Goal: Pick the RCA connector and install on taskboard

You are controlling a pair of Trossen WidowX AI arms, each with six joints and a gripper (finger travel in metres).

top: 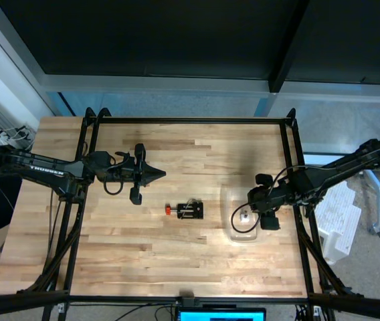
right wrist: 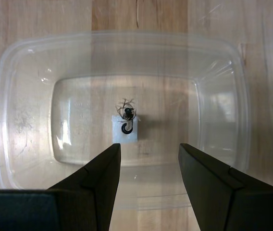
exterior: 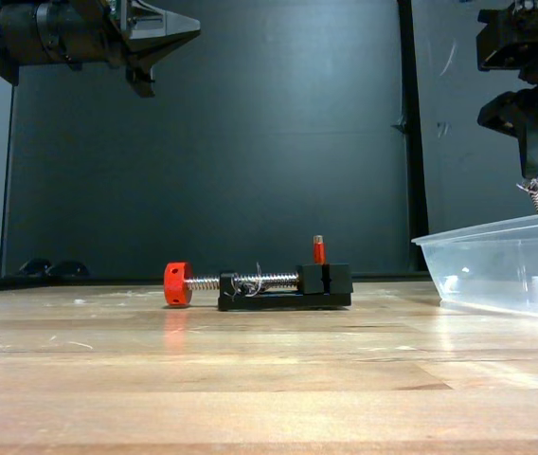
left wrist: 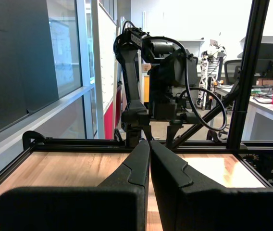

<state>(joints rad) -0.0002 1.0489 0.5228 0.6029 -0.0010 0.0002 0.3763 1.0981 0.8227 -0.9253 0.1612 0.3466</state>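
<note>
**Right arm poised over the tray, plug not yet taken**

From where I stand, the right gripper hangs directly above the clear plastic tray, its two black fingers spread wide with nothing between them. Below it, the tiny dark-and-silver RCA connector sits mid-tray on a small white square bit. From table level it seems to stand upright with a springy tail, though the tray wall muddies that. The left gripper is parked high over the left part of the light wooden table, fingers pressed together on nothing.

The pick, I'd say, wants a straight descent with the plug centred, since it sits nearer one finger now. The fingers should close on the plug's body rather than the frayed wire or the white bit.

The tray walls stand well clear of the fingers all round, so there is room to go down and lift out. The small black block taskboard, its red knob pointing left, lies near the tray with open wood between them.
</note>
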